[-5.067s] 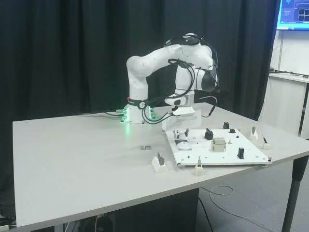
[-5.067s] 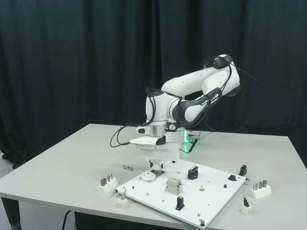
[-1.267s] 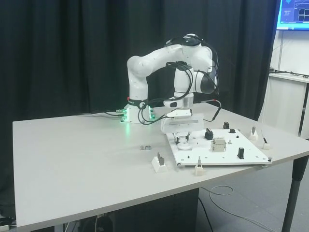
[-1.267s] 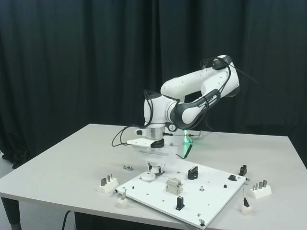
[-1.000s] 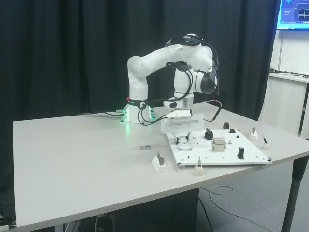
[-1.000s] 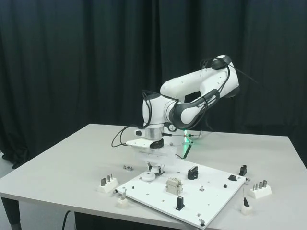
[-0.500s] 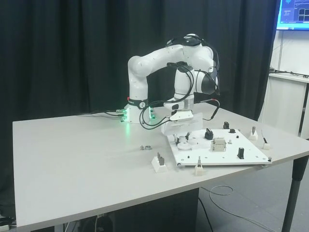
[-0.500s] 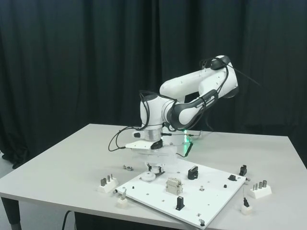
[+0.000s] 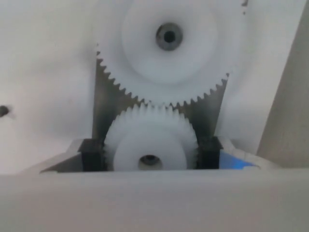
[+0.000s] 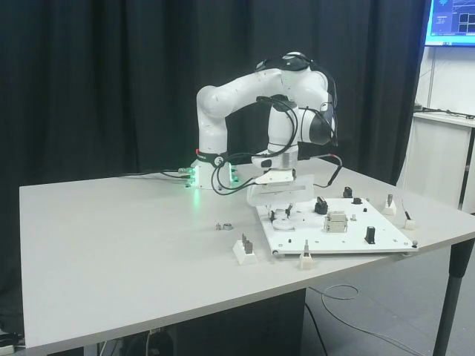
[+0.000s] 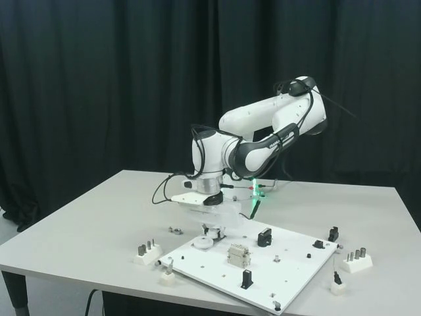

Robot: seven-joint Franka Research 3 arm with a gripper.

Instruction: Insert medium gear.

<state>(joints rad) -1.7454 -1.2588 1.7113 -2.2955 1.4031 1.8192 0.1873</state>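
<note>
In the wrist view a medium white gear point(image 9: 149, 145) sits between my black fingertips point(image 9: 91, 154), and my gripper point(image 9: 150, 153) is shut on it. Its teeth meet those of a large white gear point(image 9: 169, 48) that lies flat on the white board point(image 9: 43, 72). In the room views the gripper point(image 10: 280, 210) point(image 11: 212, 232) hangs low over the board's point(image 10: 386, 241) point(image 11: 296, 276) near-left corner, right beside the large gear point(image 10: 280, 224) point(image 11: 202, 243). The medium gear is hidden there by the hand.
On the board stand a grey connector block point(image 10: 336, 222) point(image 11: 239, 255) and several small black parts point(image 10: 369, 234). White pin stands point(image 10: 245, 251) point(image 11: 146, 253) and a small nut point(image 10: 223, 226) lie on the grey table beside the board. More stands point(image 11: 355, 260) sit at its far side.
The hand has turned about its vertical axis and shifted slightly along the board's corner, staying low over the large gear. The gear stays held.
</note>
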